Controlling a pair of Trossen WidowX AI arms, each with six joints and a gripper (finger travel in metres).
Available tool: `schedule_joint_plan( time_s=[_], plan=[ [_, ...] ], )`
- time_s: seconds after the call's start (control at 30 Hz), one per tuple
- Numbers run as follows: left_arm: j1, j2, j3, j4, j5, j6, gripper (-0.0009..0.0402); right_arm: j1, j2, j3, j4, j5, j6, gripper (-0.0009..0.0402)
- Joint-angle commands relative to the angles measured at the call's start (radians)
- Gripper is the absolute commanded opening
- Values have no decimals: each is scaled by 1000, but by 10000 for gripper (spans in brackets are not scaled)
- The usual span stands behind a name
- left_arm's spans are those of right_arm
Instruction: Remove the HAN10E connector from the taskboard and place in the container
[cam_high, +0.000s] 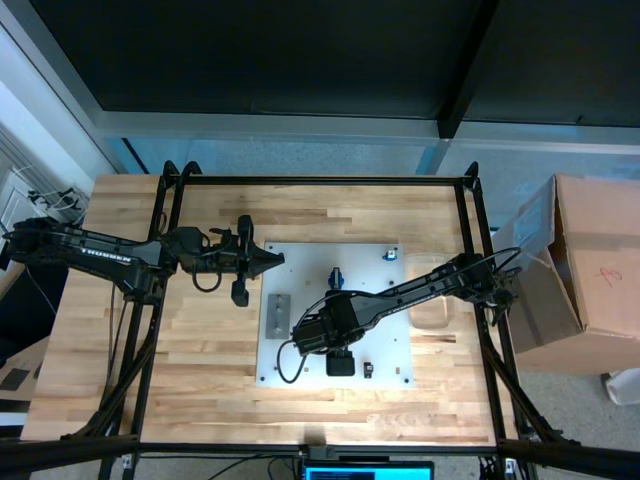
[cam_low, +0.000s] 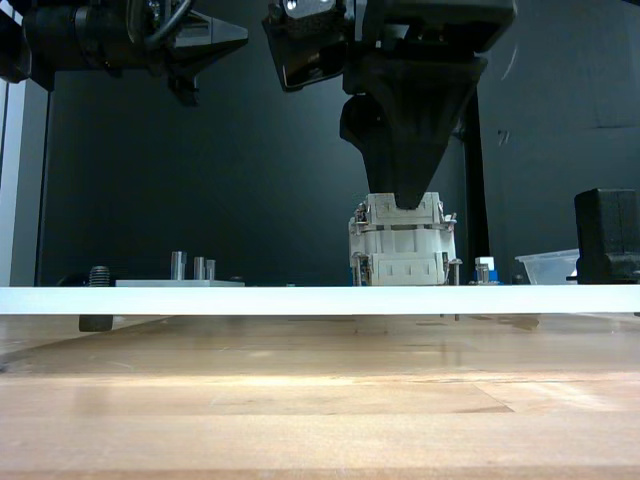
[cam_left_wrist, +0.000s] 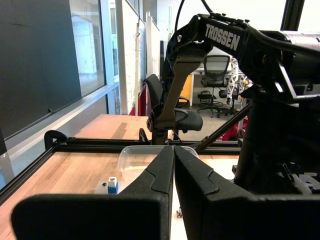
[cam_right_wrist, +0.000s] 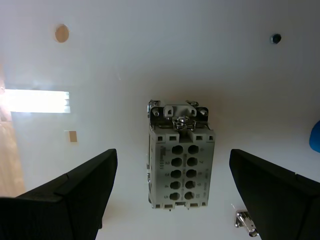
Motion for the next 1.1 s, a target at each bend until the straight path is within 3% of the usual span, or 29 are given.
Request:
schedule_joint_plan(
  time_s=[0.03, 0.37, 1.1],
  plan=[
    [0, 0, 0, 1, 0, 0, 0, 0, -1, -29, 22, 0, 0, 314],
    [0, 0, 0, -1, 0, 0, 0, -2, -1, -53, 56, -2, 2, 293],
    [0, 0, 0, 1, 0, 0, 0, -9, -9, -53, 55, -26, 3, 74]
  ],
)
